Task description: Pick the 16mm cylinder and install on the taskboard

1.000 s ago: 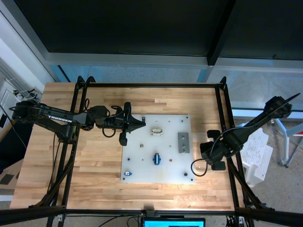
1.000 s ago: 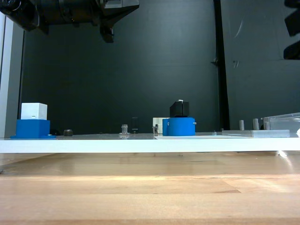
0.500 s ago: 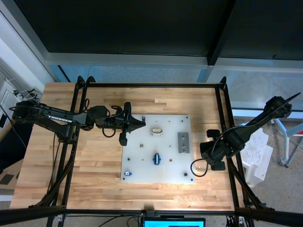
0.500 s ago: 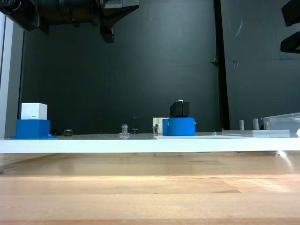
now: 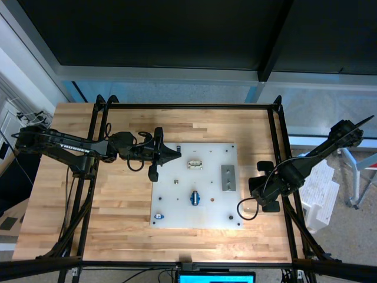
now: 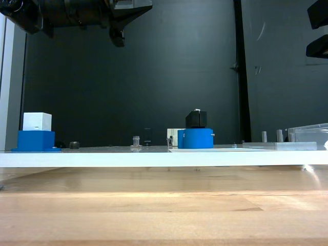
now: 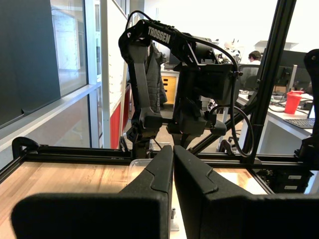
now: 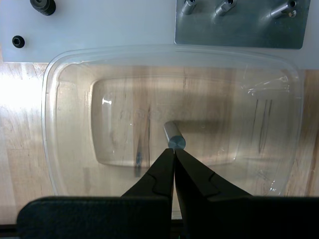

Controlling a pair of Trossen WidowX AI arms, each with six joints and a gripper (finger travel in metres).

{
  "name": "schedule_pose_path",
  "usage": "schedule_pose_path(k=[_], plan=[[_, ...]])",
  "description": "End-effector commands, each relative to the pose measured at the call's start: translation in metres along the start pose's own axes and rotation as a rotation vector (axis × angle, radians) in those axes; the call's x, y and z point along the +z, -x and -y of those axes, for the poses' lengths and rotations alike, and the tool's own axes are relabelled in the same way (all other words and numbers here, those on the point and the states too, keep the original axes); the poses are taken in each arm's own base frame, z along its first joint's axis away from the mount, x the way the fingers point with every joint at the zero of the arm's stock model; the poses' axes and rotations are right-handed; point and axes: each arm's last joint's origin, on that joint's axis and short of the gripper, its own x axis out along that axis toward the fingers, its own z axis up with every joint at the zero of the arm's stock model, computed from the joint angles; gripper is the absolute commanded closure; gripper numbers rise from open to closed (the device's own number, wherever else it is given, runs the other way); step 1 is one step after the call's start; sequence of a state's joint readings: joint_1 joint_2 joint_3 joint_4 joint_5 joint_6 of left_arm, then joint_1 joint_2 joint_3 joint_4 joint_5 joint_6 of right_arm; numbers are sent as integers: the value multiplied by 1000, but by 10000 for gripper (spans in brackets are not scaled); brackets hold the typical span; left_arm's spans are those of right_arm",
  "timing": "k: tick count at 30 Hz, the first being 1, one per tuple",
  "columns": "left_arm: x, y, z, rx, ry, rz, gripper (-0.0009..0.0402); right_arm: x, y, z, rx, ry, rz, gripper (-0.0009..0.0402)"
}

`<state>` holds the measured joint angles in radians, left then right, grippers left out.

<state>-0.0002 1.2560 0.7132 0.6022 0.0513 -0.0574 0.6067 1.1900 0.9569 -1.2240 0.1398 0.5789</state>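
Left end effector (image 7: 173,151): the fingers are pressed together and hold nothing. It hangs high over the far left edge of the taskboard, probably kept aside so that the other arm has room.
Taskboard (image 5: 177,200): lies flat on the desk (image 5: 112,206), between the two end effectors and below both.
Grey block (image 5: 228,177): sits on the board at the side nearer to the right end effector. Pegs stand in it, so I judge the free hole is there.
Right end effector (image 8: 174,151): the fingers are closed together and empty. It is raised and points down.
Clear tray (image 8: 47,99): lies directly under it, just beside the board. It probably stops the loose part from rolling away.
16mm cylinder (image 8: 174,134): lies on its side on the tray floor, below the fingertips and not touched.
Next need: the fingers must open before the descent.
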Motion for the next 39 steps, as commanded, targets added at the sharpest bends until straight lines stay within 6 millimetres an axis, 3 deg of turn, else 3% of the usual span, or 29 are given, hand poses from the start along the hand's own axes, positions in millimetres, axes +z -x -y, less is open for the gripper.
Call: schedule_pose_path(k=[1, 5, 13, 19, 25, 39], plan=[[0, 0, 0, 0, 0, 0, 393, 0, 0, 0, -15, -2, 11, 393], [0, 0, 0, 0, 0, 0, 393, 1, 0, 0, -15, 0, 15, 370], [0, 0, 0, 0, 0, 0, 393, -1, -3, 1, -24, -25, 9, 248], [0, 0, 0, 0, 0, 0, 393, -12, -17, 5, -37, -55, -7, 192], [0, 0, 0, 0, 0, 0, 393, -15, -32, 4, -31, -50, 3, 175], [0, 0, 0, 0, 0, 0, 393, -23, -56, 4, -45, -23, 22, 185]])
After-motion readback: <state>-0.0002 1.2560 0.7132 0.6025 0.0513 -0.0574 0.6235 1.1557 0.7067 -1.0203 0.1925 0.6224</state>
